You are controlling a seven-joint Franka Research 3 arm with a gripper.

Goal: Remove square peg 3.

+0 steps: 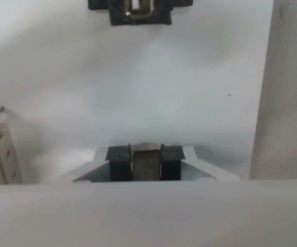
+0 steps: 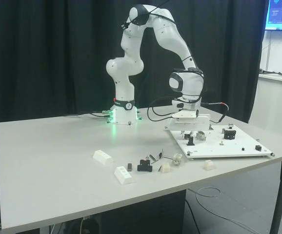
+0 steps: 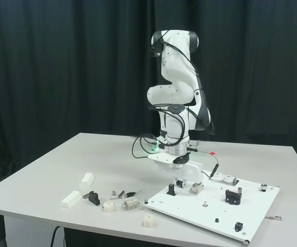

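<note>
Gripper [image 1: 146, 167] low over white board [image 3: 251, 213]; jaws clenched on square peg [image 1: 146, 163], peg seated between black fingertips [image 1: 117, 162].

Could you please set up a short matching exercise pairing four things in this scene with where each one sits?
Things:
1. gripper
2. white board
3. two white blocks
4. green light

Places:
A. at the arm's base
B. on the bare table, away from the board
C. low over the board
D. flat on the table, at the end nearest the gripper

Pairs: 1-C, 2-D, 3-B, 4-A
</note>
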